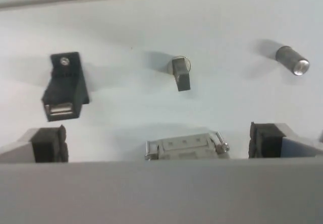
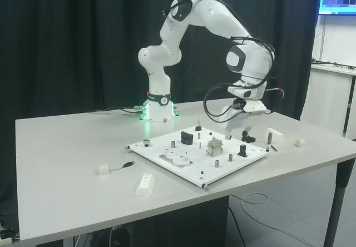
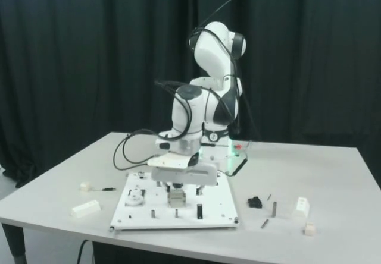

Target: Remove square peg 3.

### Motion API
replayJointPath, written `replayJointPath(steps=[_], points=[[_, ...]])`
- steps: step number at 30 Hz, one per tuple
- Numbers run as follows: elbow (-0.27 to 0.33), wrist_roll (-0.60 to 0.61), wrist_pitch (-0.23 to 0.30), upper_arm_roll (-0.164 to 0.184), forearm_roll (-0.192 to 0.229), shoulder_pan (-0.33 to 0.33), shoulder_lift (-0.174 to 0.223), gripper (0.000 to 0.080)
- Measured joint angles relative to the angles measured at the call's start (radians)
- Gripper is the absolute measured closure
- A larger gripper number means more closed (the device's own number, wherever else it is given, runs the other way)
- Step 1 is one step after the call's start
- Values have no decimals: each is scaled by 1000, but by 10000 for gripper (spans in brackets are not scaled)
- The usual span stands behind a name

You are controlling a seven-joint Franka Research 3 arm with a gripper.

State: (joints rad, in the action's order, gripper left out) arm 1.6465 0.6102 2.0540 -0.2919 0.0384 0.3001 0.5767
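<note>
My gripper [image 1: 156, 142] hangs open over the white board [image 2: 167, 163], its black fingertips [image 1: 48, 144] wide apart with nothing held. In the wrist view a small dark square peg [image 1: 180, 73] stands in the board beyond the fingertips, roughly midway between them. A grey connector [image 1: 186, 147] sits on the board under the gap between the fingers. A black socket block [image 1: 63, 87] stands to one side of the peg and a round metal peg [image 1: 292, 60] to the other. The room views show the gripper [image 2: 239, 129] [image 3: 178, 185] low above the board's middle.
The board also carries white gears [image 2: 178, 158], further short pegs [image 2: 230, 157] and a black block [image 2: 242, 150]. On the table around it lie white blocks [image 2: 144, 183] [image 2: 274, 134] [image 3: 302, 206], a cable plug [image 2: 127, 164], a black piece [image 3: 255, 202] and loose pegs [image 3: 274, 208].
</note>
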Motion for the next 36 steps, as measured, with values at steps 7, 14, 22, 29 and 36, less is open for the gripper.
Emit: replayJointPath(steps=[7, 14, 22, 29, 36], points=[[0, -22, 18, 30, 0, -36, 30, 3], [0, -42, 35, 54, 0, -64, 46, 3], [0, -62, 47, 68, 2, -85, 56, 3], [0, -72, 63, 75, 9, -98, 67, 3], [0, -90, 83, 82, 14, -111, 80, 3]])
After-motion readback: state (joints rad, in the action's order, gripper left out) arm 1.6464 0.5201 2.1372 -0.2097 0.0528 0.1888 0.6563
